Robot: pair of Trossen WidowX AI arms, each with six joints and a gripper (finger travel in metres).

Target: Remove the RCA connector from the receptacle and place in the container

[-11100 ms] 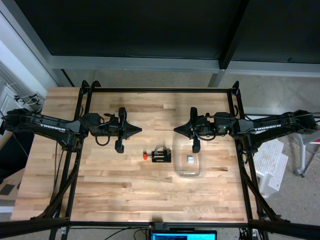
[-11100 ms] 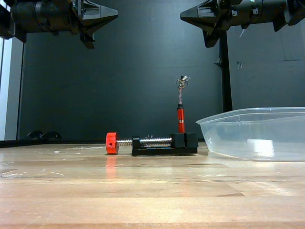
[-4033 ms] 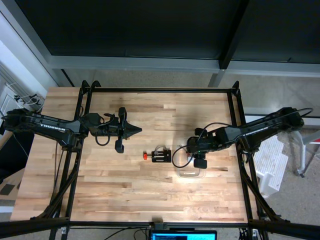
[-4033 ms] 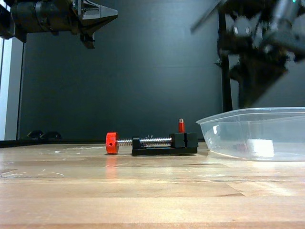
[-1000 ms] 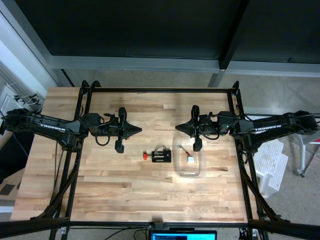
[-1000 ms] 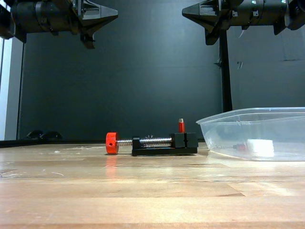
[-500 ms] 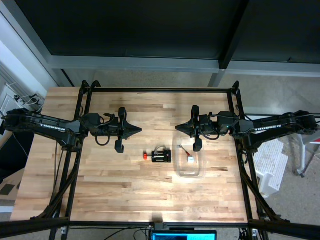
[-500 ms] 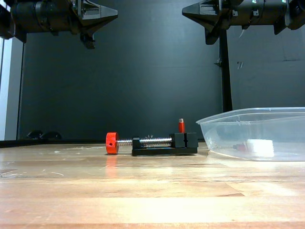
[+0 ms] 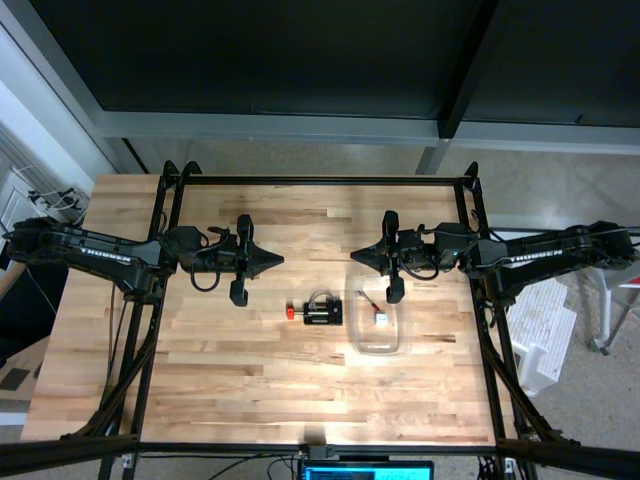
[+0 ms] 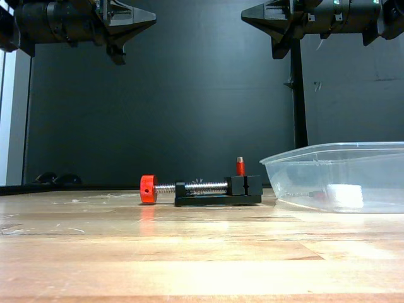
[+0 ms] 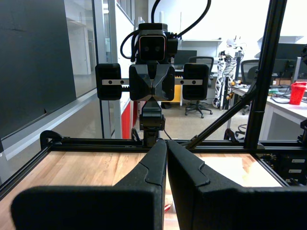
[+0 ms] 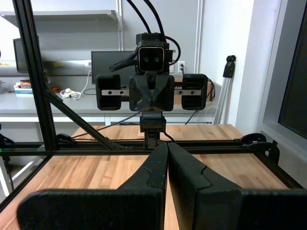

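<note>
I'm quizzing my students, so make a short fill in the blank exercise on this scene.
1. The RCA connector lies ____ the container, next to a white square piece.
2. In the high view, the receptacle stands to the ____ of the container.
3. The left gripper and the right gripper hang above the table, each with its fingers ____.
Missing words: inside; left; shut.

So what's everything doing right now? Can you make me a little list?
tray: beside the receptacle, on its right
receptacle: on the wood, nothing gripping it
connector: lying inside the tray
white piece: in the tray too, near the connector
left pincer: shut, empty, high above the wood
right pincer: shut, empty, high up, facing the left pincer
job: looks done
</note>
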